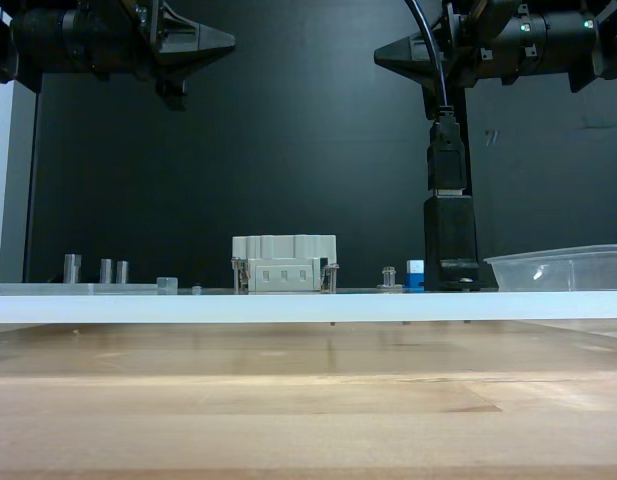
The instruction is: Remove the USB connector from the USB hub and place in the container
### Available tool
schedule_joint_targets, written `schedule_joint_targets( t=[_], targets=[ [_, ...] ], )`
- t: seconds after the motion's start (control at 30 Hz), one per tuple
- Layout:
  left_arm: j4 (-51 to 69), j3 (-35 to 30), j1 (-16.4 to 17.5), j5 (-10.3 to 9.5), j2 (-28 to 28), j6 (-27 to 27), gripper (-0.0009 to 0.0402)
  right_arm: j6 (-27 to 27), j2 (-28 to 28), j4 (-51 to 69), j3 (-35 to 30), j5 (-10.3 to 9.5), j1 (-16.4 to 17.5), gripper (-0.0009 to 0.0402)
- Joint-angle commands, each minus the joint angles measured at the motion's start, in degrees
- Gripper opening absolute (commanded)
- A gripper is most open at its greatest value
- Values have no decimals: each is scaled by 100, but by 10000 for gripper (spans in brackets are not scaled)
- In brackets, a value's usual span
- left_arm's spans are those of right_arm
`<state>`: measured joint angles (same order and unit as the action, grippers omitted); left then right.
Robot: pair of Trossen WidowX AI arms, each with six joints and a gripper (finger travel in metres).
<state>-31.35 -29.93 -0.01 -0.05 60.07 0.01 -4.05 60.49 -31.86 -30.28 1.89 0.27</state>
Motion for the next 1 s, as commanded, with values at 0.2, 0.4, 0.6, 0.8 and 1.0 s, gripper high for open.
schedule_joint_targets(
  t=[0.2,0.4,0.6,0.8,1.0],
  targets=[
    [-2,-2,2,0,4,-2,1,0,-2,-131,-2,-24,11,0],
    [-2,-2,0,0,4,-2,1,-7,-46,-129,-2,-50,11,0],
    [0,-2,0,0,4,-2,1,-136,-68,-66,-13,-50,15,0],
    [-2,-2,2,0,4,-2,1,-293,-127,1488,-654,-177,15,0],
    [0,-2,0,2,4,-2,1,-291,-101,3482,-1582,-446,96,0]
  ],
)
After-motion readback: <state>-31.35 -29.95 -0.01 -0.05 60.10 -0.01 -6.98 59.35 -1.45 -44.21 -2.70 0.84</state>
